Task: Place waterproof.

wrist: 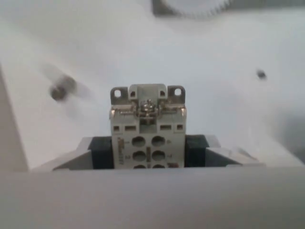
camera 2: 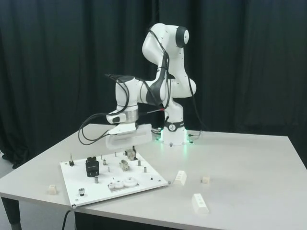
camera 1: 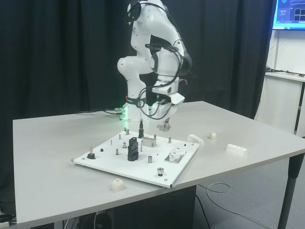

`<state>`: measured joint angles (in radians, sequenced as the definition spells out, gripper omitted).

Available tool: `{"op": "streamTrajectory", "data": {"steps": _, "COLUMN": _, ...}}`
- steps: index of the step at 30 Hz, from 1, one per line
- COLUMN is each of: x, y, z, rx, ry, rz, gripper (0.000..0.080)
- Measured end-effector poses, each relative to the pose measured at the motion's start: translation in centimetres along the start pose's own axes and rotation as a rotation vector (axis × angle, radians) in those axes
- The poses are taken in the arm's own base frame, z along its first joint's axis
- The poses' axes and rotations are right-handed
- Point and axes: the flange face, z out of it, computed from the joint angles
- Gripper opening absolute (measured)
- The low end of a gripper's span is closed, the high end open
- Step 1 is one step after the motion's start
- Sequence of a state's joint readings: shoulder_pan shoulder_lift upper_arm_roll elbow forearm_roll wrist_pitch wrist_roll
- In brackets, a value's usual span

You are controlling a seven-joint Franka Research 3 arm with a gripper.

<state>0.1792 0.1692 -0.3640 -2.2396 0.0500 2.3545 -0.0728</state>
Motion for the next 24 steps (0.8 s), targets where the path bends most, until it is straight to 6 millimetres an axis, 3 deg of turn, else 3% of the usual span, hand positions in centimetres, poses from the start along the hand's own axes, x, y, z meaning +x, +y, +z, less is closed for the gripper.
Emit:
{"op": "streamTrajectory", "data": {"steps": 14, "x": 1.9, "y": -10.2, "z": -2.4, "rx": 0.037, "ry": 0.04, "rz": 0.032, "gripper": 0.0309}}
{"op": "streamTrajectory", "data": {"steps": 24, "x": 3.5, "y": -16.4, "z": -0.9, "rx": 0.021, "ry": 0.039, "rz": 0.033, "gripper": 0.0309}}
